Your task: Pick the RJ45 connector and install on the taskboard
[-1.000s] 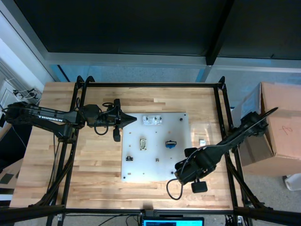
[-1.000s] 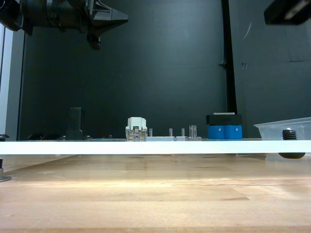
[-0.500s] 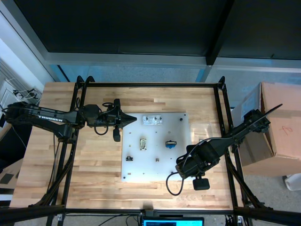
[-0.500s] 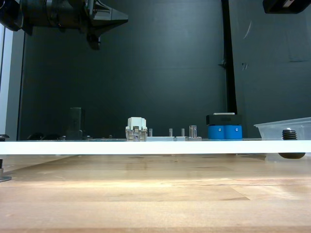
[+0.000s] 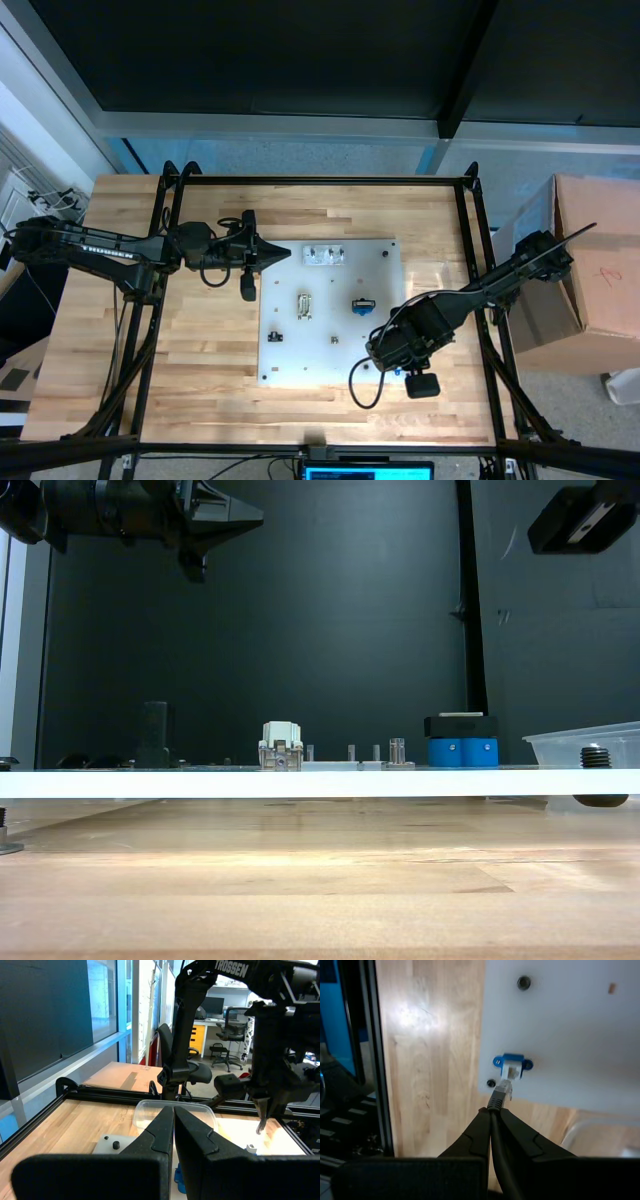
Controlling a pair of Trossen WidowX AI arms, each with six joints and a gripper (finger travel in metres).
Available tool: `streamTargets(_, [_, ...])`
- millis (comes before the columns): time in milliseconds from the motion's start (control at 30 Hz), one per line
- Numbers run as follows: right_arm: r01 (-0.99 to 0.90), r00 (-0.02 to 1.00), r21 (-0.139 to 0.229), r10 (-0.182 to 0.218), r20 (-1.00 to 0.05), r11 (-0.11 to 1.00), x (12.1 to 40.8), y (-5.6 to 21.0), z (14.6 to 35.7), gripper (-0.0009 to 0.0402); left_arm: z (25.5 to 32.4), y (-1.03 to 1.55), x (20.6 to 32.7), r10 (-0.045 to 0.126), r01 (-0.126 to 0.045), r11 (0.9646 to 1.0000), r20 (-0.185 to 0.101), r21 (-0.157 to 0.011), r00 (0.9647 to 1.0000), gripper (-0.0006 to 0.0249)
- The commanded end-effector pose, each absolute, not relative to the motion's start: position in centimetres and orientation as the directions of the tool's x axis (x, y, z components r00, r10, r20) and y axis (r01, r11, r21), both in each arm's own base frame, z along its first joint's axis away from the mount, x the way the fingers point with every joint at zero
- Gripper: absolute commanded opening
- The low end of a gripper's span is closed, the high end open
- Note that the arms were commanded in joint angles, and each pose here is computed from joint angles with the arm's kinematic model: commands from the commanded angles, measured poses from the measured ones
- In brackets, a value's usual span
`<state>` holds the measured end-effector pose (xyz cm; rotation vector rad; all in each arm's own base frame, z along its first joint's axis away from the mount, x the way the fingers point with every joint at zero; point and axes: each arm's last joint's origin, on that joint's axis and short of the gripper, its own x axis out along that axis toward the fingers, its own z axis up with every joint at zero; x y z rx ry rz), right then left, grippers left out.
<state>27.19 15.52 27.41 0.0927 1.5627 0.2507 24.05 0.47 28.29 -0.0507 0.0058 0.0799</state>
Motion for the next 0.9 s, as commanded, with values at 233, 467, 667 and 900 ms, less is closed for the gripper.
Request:
streamTargets(233, [-0.116,-0.02,0.229,0.228,-0.973,0.967,27.2,15.5,25.1,0.0,28.3,0.48,24.1,0.08,-0.08,0.9955,-0.007,-0.05,0.9968,0.0])
streamTargets(467, [-0.123,-0.014,0.221,0.221,-0.975,0.968,27.2,15.4,24.5,0.0,28.3,0.48,24.1,0.08,-0.08,0.9955,-0.007,-0.05,0.9968,0.0])
streamTargets(667, [-0.141,-0.014,0.22,0.22,-0.975,0.965,27.3,15.3,24.5,0.0,28.31,0.48,24.1,0.08,-0.08,0.9955,-0.007,-0.05,0.9968,0.0])
streamTargets(900, [-0.147,-0.02,0.218,0.218,-0.976,0.965,27.2,15.2,24.2,0.0,28.3,0.48,24.1,0.08,-0.08,0.9955,-0.007,-0.05,0.9968,0.0])
